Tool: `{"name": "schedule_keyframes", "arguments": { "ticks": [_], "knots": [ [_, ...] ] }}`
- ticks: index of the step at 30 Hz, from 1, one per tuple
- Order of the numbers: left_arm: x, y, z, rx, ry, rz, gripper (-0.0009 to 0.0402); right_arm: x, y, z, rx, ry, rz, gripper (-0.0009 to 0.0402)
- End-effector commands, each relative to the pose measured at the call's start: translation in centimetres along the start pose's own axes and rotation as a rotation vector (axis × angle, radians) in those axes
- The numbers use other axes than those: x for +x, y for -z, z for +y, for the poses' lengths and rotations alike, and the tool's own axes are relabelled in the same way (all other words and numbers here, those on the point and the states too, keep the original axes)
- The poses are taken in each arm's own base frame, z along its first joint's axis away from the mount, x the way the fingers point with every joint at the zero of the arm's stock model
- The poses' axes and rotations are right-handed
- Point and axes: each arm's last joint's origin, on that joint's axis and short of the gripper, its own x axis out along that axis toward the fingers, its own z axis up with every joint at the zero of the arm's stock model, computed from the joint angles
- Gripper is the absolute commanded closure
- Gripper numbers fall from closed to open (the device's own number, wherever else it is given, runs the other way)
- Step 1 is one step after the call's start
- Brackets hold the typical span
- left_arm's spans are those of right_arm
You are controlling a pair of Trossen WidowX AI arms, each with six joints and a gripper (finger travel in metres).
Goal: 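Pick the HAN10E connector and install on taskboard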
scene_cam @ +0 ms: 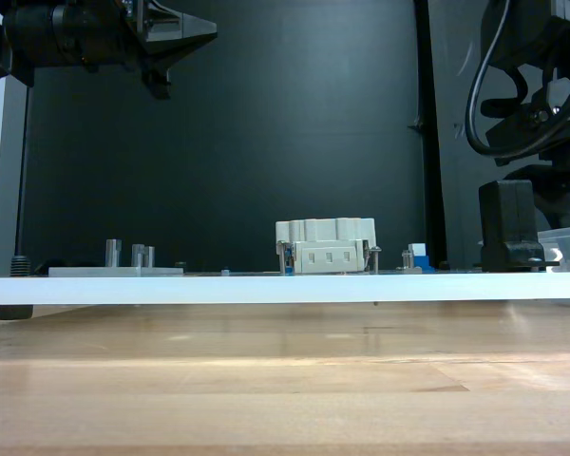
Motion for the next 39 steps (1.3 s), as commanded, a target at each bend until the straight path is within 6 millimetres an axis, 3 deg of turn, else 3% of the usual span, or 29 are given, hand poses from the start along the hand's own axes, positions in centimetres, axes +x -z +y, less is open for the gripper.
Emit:
{"name": "schedule_keyframes", "arguments": {
  "ticks": [1, 17, 39],
  "knots": [
    [0.01, 0.01, 0.0, 0.0, 0.0, 0.0, 0.0392, 0.36, 0.13, -0.14, 0.005, -0.001, -0.004, 0.0117],
    [0.01, 0.01, 0.0, 0.0, 0.0, 0.0, 0.0392, 1.03, 0.4, -0.38, 0.003, -0.003, -0.012, 0.0167],
    [0.01, 0.01, 0.0, 0.0, 0.0, 0.0, 0.0392, 0.13, -0.02, -0.14, 0.002, -0.042, -0.019, 0.0342]
  ]
}}
